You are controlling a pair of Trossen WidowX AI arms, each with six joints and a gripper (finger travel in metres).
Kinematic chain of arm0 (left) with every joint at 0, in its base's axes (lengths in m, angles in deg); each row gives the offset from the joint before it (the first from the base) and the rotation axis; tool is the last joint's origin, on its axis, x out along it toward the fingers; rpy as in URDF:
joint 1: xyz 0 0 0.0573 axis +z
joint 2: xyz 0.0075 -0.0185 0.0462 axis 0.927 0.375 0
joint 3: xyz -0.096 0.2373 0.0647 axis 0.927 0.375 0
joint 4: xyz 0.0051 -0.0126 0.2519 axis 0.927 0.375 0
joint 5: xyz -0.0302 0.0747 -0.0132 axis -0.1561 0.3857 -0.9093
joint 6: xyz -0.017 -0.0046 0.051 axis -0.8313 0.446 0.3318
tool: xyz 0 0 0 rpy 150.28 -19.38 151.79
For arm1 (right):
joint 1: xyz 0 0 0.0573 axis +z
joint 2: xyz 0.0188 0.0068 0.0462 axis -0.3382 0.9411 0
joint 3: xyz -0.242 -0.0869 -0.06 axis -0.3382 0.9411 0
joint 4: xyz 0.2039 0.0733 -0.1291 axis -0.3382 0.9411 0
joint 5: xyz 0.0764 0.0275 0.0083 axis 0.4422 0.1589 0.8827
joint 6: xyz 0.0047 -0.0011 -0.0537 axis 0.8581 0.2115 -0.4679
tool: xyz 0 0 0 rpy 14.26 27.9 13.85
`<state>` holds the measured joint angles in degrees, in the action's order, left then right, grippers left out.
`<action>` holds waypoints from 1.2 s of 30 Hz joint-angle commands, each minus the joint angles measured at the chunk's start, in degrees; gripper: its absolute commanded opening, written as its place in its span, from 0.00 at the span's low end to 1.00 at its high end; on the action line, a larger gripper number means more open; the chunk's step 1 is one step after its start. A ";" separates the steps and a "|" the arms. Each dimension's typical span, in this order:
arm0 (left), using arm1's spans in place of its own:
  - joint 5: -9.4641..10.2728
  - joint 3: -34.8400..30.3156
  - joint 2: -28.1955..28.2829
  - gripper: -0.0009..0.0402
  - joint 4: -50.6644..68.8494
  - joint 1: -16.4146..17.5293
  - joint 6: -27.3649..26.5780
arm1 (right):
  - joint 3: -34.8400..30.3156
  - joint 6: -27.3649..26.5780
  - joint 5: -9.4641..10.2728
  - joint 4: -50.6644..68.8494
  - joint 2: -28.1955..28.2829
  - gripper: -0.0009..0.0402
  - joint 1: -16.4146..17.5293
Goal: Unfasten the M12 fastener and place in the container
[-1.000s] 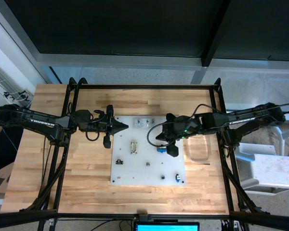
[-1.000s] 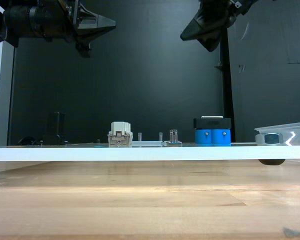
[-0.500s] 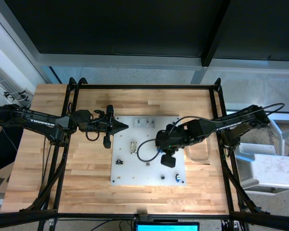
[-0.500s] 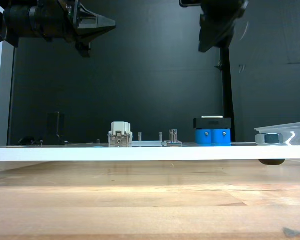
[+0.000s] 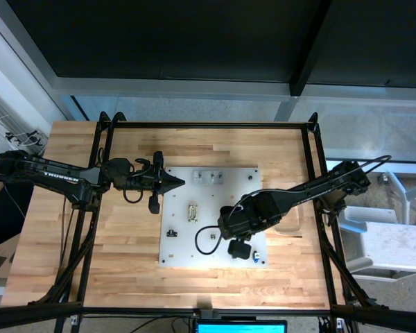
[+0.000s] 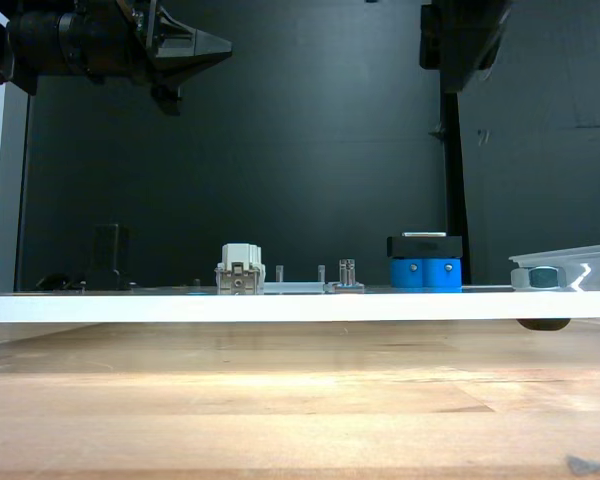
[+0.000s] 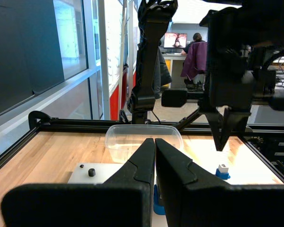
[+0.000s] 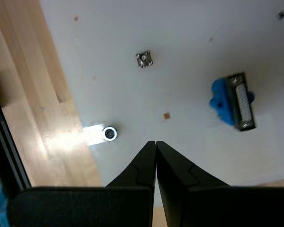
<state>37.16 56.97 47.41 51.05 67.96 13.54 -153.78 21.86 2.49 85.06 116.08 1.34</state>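
Your left gripper (image 5: 182, 182) hangs high over the far left part of the white board (image 5: 184, 246). Its two fingers are pressed flat together with nothing between them, and it points across the board toward its right side. Moving rightward on the board, you have a pale grey connector block (image 6: 240, 270) left of the middle, a small silver post (image 6: 347, 274) mid-board, and a blue connector (image 6: 425, 271) right of the middle. Your right gripper (image 8: 155, 143) hangs well above the board's near right part, aimed down at it, with its fingers likewise clenched tip to tip and gripping nothing. The M12 nut (image 8: 109, 134) is on the board close to its near edge, on the right. From the right wrist camera you see it as a silver ring around a dark core, a little aside from the closed tips and far below them. In the low view it sits low on its stud, just above the board's surface, in front of the container's wall. The container (image 5: 293, 229) rests on the wooden table (image 5: 125, 277) just beside the board's right edge, apart from the nut. The right arm (image 5: 319, 186) crosses above its far part.
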 commanded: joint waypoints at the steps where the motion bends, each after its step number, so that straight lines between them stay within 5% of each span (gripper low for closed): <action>1: 0.00 0.00 0.00 0.02 0.02 0.02 0.00 | 0.02 2.54 1.14 0.35 0.74 0.02 1.44; 13: 0.00 0.00 0.00 0.02 0.00 0.00 0.00 | -0.17 7.72 1.92 0.87 5.42 0.02 4.96; 21: 0.00 0.00 0.00 0.02 0.00 0.02 0.00 | -0.87 8.20 0.52 0.11 7.21 0.04 5.53; 36: 0.00 0.00 0.00 0.02 0.00 0.02 0.00 | -0.76 9.70 0.81 -2.34 11.41 0.47 5.79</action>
<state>37.16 56.97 47.41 51.09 67.96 13.54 -154.63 31.32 3.30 82.94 127.21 7.11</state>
